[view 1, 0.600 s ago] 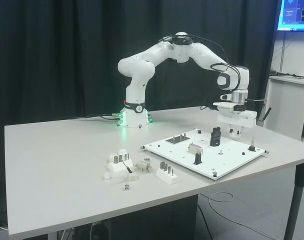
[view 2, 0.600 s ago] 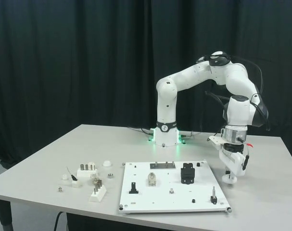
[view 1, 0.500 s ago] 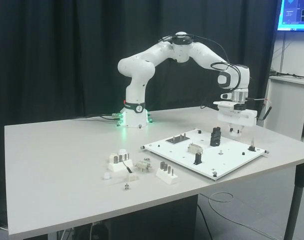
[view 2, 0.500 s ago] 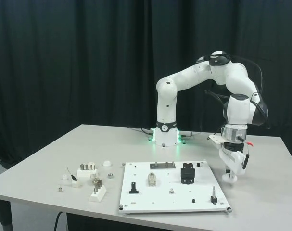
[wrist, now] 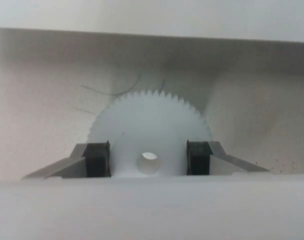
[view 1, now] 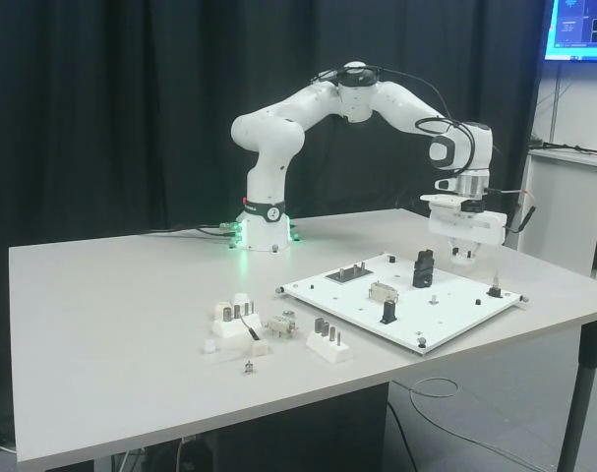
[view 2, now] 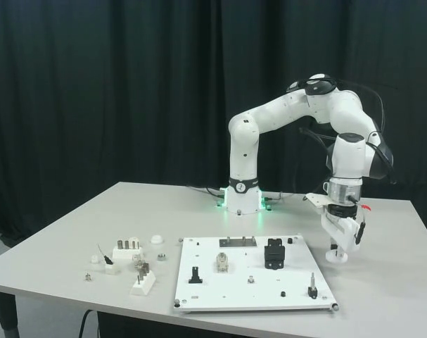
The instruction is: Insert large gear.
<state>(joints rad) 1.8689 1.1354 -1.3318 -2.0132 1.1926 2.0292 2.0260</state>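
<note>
A large white toothed gear (wrist: 149, 132) with a centre hole sits between my two black finger pads (wrist: 97, 159), which press on its hub from both sides. In the room views my gripper (view 2: 335, 252) hangs above the grey table just off the far side of the white assembly board (view 2: 252, 290), with the gear (view 2: 335, 256) at its tips, lifted off the table. From the first room view the gripper (view 1: 462, 258) is beyond the board (view 1: 446, 313), near the black block (view 1: 423, 267).
The board carries a black block (view 2: 273, 253), a small black bracket (view 2: 195, 274), a grey connector (view 2: 221, 263) and pegs (view 2: 311, 286). Loose white holders and small parts (view 2: 129, 253) lie on the table beside the board. The arm's base (view 2: 244, 199) stands behind.
The gripper has risen a little with the gear, lifting it higher above the table. Nothing else has moved.
</note>
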